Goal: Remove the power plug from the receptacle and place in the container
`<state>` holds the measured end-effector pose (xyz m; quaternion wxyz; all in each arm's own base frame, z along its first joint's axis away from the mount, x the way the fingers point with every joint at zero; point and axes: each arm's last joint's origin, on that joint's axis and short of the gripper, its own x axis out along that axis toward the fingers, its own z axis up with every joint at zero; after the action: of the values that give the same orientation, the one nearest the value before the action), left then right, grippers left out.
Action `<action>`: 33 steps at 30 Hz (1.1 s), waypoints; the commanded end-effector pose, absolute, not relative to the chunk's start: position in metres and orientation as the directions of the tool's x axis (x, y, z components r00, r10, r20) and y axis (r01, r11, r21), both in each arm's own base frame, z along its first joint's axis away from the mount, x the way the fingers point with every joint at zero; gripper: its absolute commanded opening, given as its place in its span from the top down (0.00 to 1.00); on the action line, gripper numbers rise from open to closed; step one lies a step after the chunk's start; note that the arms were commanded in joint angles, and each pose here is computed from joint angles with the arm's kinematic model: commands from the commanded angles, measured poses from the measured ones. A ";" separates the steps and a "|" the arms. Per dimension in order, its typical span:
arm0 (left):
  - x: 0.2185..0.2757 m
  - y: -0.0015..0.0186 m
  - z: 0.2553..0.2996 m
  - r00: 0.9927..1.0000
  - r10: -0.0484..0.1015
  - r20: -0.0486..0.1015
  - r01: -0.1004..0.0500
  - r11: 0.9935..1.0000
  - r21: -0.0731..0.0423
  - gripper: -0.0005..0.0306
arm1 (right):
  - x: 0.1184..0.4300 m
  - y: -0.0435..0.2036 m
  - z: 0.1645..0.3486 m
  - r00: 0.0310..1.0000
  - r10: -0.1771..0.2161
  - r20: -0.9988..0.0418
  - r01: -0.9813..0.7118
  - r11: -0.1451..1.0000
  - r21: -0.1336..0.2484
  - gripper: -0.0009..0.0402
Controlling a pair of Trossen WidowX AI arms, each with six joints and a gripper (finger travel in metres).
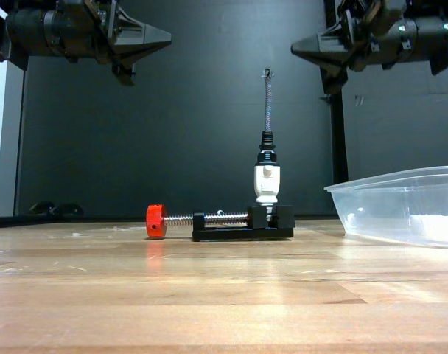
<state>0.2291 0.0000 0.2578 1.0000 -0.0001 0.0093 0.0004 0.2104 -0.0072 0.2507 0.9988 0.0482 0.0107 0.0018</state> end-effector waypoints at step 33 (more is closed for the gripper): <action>0.2292 0.0001 0.2580 1.000 0.001 -0.018 -0.001 1.000 0.000 0.98 | 0.263 0.024 0.246 0.723 0.035 -0.690 -0.008 0.999 0.043 0.98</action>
<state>0.2292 0.0000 0.2580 1.0000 -0.0001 0.0091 0.0004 0.2596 0.0213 0.2473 0.9321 0.0212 0.3614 0.0072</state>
